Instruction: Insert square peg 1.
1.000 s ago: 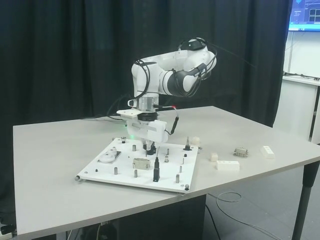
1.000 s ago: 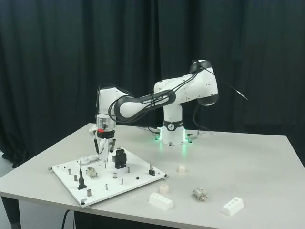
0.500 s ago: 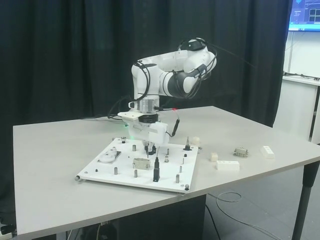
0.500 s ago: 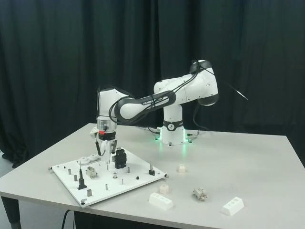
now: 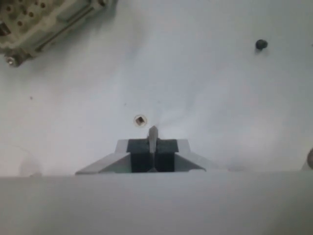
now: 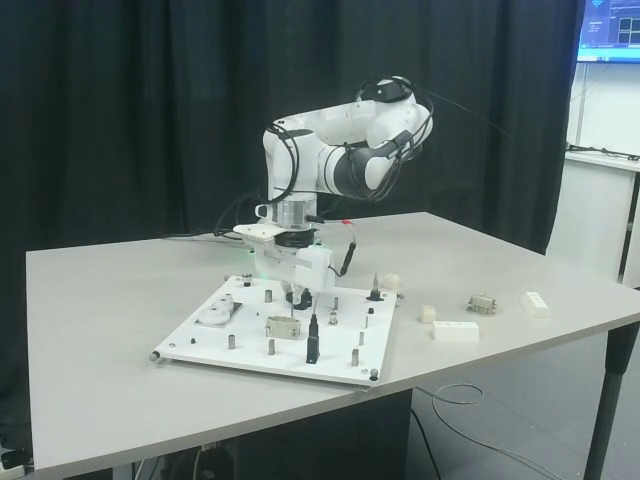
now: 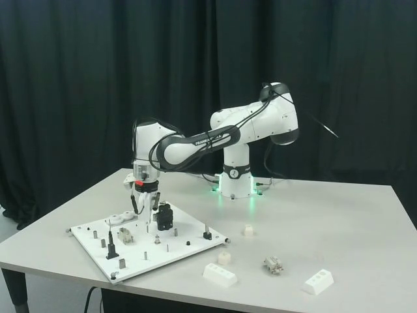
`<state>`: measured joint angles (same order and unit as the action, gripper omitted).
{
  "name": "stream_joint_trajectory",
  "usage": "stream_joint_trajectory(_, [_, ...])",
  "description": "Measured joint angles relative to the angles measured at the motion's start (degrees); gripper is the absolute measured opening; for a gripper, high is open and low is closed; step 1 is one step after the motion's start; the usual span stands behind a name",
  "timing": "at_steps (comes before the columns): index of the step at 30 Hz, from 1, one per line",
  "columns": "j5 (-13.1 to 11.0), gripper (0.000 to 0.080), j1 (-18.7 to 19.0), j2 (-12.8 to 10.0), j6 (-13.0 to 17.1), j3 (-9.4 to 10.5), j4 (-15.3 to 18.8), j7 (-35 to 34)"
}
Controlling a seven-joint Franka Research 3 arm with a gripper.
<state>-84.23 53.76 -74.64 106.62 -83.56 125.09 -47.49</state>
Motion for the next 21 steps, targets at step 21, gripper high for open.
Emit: stream_joint_trajectory(21, [0.0,0.0022,1.1,0.0,1.2,0.1,0.5,0.5])
